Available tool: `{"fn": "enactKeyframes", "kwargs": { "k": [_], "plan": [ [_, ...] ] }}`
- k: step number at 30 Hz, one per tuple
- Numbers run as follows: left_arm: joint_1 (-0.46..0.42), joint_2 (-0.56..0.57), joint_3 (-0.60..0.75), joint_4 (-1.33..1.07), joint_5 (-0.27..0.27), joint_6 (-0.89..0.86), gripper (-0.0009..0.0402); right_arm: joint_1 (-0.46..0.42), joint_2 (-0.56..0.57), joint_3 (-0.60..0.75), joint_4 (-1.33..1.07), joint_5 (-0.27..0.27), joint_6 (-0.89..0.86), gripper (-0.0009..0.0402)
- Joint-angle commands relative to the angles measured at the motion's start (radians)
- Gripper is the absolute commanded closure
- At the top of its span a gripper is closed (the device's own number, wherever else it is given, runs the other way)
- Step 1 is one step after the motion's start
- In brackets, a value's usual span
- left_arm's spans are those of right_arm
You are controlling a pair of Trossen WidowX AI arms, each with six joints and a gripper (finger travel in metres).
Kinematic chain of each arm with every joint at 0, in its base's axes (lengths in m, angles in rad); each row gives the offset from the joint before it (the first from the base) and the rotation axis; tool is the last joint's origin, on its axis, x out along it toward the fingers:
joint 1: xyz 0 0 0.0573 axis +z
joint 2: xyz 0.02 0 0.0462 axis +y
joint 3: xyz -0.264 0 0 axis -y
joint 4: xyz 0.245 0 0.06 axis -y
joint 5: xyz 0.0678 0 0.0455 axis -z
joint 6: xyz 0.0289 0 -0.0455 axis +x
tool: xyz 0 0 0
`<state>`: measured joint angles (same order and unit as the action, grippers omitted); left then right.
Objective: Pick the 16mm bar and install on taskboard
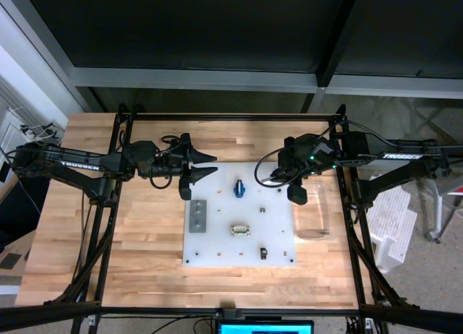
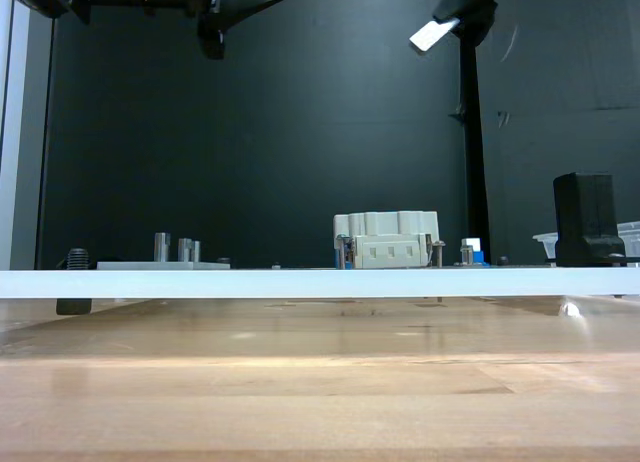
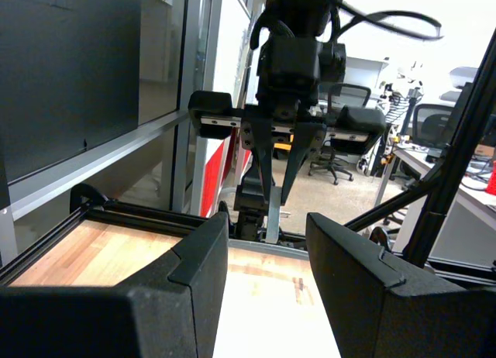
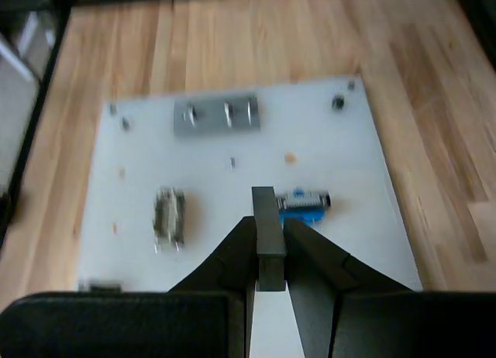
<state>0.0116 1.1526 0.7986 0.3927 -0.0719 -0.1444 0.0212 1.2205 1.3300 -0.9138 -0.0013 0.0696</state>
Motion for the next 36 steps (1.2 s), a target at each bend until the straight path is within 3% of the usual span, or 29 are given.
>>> {"fn": "enactKeyframes", "kwargs": {
  "k": [1, 17, 36],
  "plan": [
    [0.0, 0.001, 0.0, 0.001, 0.0, 0.0, 0.0255, 0.012, 0.036, 0.048, -0.099, 0.0, -0.047, 0.0393],
    [0.0, 0.001, 0.0, 0.0, 0.0, 0.0, 0.0256, 0.161, 0.174, 0.103, -0.365, -0.018, -0.295, 0.0393],
    [0.0, 0.001, 0.0, 0.0, 0.0, 0.0, 0.0256, 0.394, 0.363, 0.103, -0.394, 0.012, -0.4, 0.0393]
  ]
}}
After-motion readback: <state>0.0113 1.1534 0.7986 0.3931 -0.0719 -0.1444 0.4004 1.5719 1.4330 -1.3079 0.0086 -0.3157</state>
